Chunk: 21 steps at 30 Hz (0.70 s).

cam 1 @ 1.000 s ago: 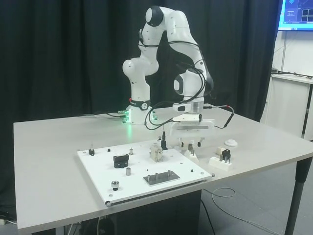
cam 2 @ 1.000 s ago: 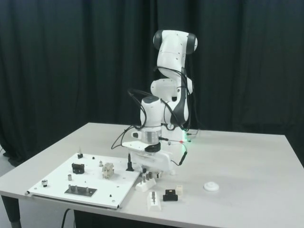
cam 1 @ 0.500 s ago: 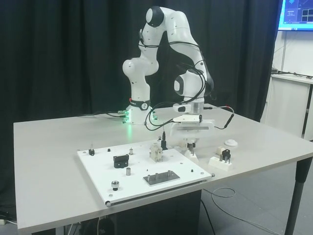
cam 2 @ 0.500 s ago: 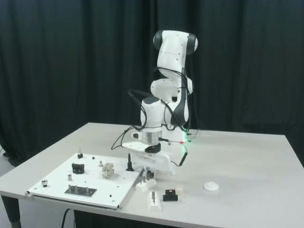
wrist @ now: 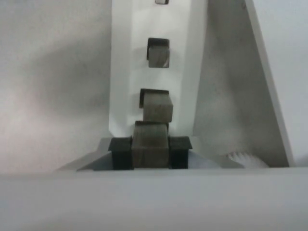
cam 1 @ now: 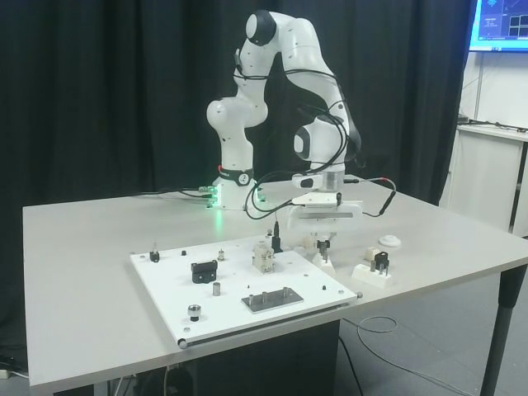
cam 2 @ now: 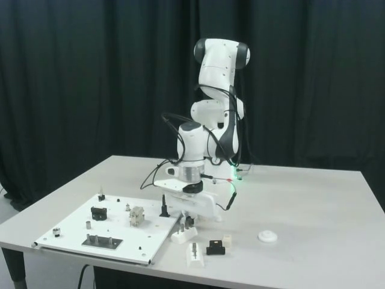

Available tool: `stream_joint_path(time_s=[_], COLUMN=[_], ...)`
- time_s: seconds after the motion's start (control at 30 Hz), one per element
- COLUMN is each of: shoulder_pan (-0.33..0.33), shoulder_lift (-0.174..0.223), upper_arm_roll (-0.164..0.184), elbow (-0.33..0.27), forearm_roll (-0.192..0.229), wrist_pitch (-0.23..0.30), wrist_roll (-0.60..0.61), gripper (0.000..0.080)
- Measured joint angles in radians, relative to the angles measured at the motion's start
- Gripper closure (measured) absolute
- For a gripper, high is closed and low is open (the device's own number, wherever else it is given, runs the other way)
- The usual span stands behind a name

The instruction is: Pick square peg 4.

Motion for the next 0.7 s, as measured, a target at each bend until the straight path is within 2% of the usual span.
stream_joint_path(time_s=[0.7], shoulder_pan=[-0.001], shoulder_lift=[-0.083], upper_arm_roll=[-0.023], elbow=[0.008], forearm_roll=[-0.006], wrist_pitch=[-0.097], wrist_roll=[0.003], gripper=[0.0648])
